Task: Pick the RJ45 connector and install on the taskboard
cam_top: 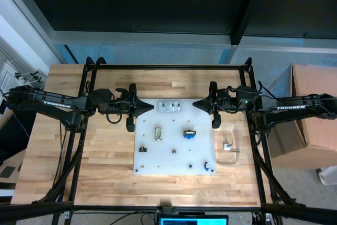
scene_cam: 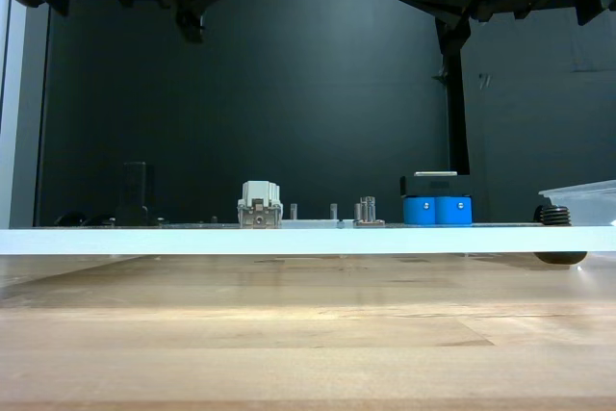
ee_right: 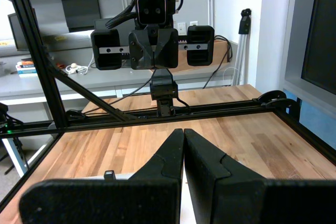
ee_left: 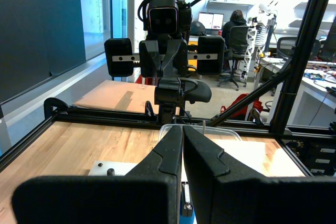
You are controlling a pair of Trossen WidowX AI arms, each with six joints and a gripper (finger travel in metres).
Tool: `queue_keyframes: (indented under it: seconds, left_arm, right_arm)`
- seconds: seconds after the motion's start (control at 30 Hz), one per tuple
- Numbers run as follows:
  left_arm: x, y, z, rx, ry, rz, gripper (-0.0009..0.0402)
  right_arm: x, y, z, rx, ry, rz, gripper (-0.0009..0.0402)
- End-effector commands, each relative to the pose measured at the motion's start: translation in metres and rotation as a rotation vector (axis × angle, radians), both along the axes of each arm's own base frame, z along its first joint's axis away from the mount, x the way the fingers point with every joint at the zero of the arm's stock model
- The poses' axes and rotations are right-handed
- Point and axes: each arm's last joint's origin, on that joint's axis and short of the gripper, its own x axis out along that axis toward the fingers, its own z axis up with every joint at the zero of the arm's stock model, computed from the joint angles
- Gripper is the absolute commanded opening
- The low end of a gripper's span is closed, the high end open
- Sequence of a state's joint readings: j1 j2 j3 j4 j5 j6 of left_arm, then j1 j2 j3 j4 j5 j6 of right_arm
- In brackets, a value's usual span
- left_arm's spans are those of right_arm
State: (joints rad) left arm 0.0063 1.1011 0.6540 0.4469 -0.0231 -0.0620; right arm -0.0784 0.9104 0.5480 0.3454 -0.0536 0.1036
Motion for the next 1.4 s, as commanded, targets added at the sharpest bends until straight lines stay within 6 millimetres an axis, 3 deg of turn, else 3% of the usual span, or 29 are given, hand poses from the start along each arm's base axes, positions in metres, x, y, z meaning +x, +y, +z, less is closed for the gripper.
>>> queue_keyframes:
  seconds: [0.03,0.5,0.8,1.2,1.4]
  left_arm:
    - [0.0,0.0,0.0,0.0,0.0,0.0,0.0001]
    - [0.0,0.0,0.0,0.0,0.0,0.0,0.0001]
    - [0.0,0.0,0.0,0.0,0.0,0.0,0.0001]
    - [0.0,0.0,0.0,0.0,0.0,0.0,0.0001]
    - [0.0,0.0,0.0,0.0,0.0,0.0,0.0001]
  right_arm:
    - [0.0,0.0,0.0,-0.007,-0.003,0.0,0.0]
    - [0.0,0.0,-0.001,-0.005,0.019,-0.006,0.0]
    - [-0.006,0.009,0.008,0.013,0.382,0.029,0.0]
    - [-0.039,0.045,0.026,0.006,0.79,0.071,0.0]
    - [-0.055,0.06,0.022,0.016,0.931,0.077,0.0]
